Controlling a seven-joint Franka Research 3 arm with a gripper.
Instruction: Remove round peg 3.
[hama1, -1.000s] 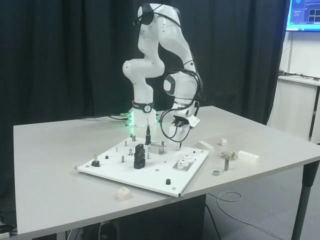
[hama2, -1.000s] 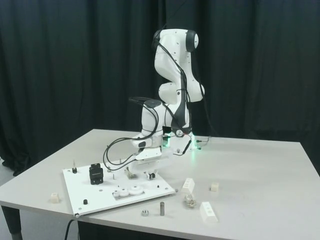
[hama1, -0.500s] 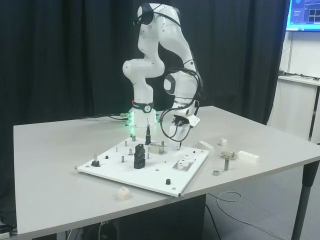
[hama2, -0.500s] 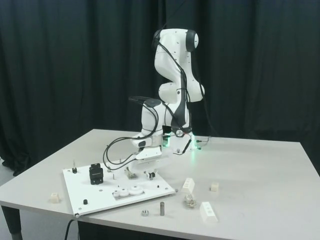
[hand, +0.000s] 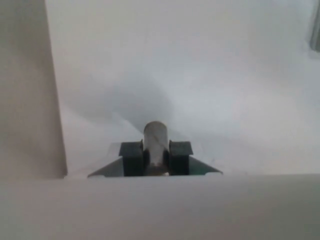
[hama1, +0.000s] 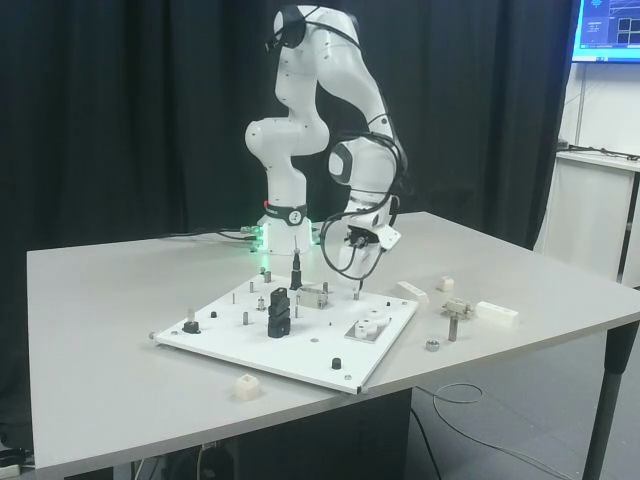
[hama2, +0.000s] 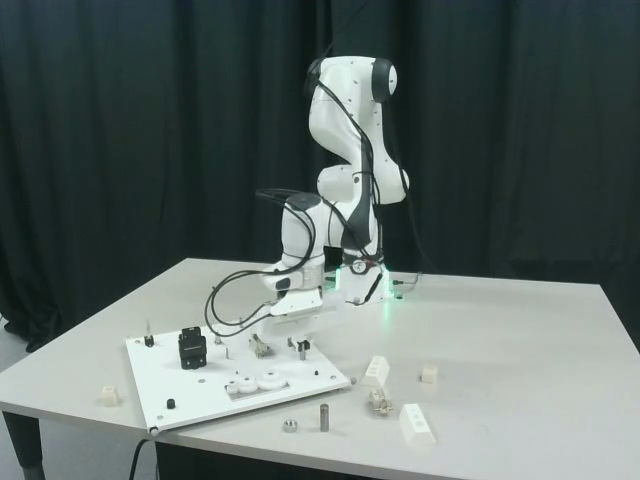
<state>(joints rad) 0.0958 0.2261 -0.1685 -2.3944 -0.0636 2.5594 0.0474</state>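
My gripper (hand: 156, 159) is shut on a short grey round peg (hand: 156, 139), which stands between the two black fingertips (hand: 131, 157). Beneath it lies the white assembly board (hand: 200, 75). In the first room view the gripper (hama1: 357, 284) hangs just above the far right part of the board (hama1: 310, 355), with the peg (hama1: 358, 292) clear of the surface. The second room view has the gripper (hama2: 300, 343) over the board's back edge (hama2: 215, 395), the peg (hama2: 300, 350) small and dark below it.
On the board stand a black block (hama1: 278, 310), a grey metal fixture (hama1: 316, 297), a white part (hama1: 368, 324) and several thin pins. To the right, white blocks (hama1: 497, 313), a standing metal peg (hama2: 324, 416) and a nut (hama2: 290, 426) lie on the grey table. A small white cube (hama1: 246, 386) sits in front.
The wrist and gripper have risen a little from the board, taking the round peg up with them. Everything else has stayed in place.
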